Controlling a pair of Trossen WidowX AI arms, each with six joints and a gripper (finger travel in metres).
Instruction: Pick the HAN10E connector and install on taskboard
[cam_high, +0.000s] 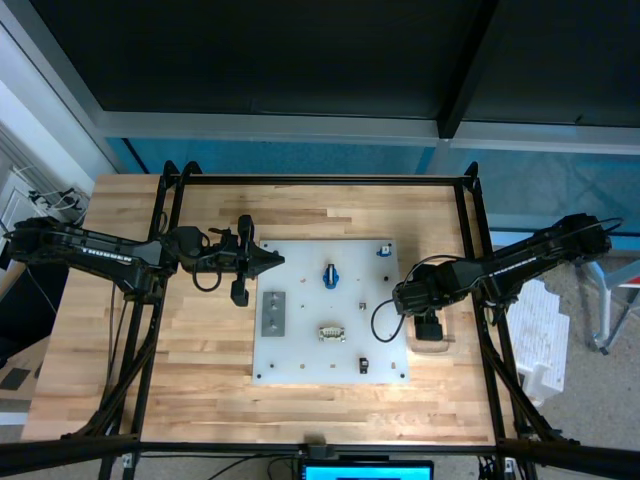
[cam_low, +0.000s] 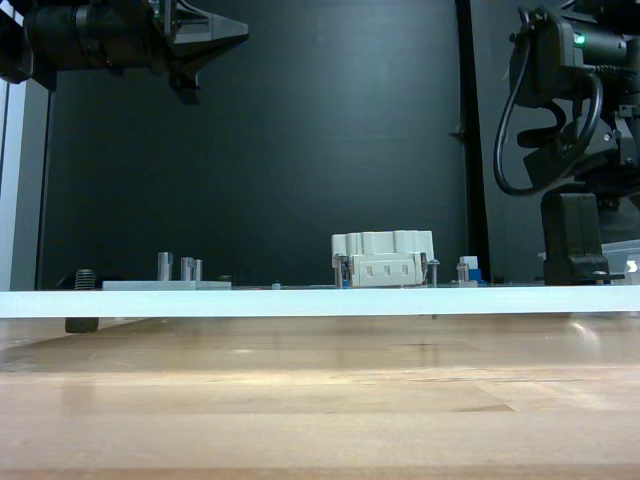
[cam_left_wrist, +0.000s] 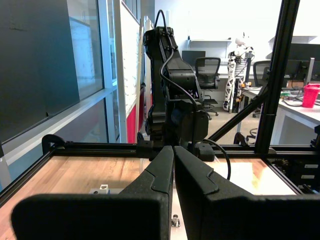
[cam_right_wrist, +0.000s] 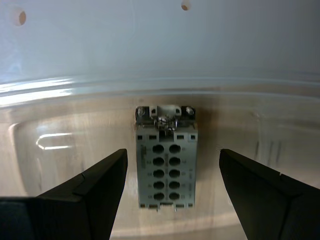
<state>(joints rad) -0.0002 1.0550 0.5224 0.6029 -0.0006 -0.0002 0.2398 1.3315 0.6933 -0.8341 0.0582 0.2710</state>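
Note:
The HAN10E connector (cam_right_wrist: 166, 165) is a cream block with two rows of pin holes. It lies flat in a clear tray (cam_right_wrist: 70, 125) beside the white taskboard (cam_high: 300, 360). My right gripper (cam_right_wrist: 172, 153) hangs open directly over it, one finger on each side and neither touching. From above, the right gripper (cam_high: 429, 328) sits just off the board's right edge. My left gripper (cam_high: 268, 259) is shut on nothing, held high over the board's left edge. A similar cream housing (cam_high: 332, 332) stands mounted on the board.
The board carries a grey block (cam_high: 273, 313) with two holes, a blue knob (cam_high: 330, 275) and small black fittings (cam_high: 364, 364). A black frame surrounds the wooden table (cam_high: 160, 370). In the low view, the right arm's cable loop (cam_low: 520, 120) hangs above the board.

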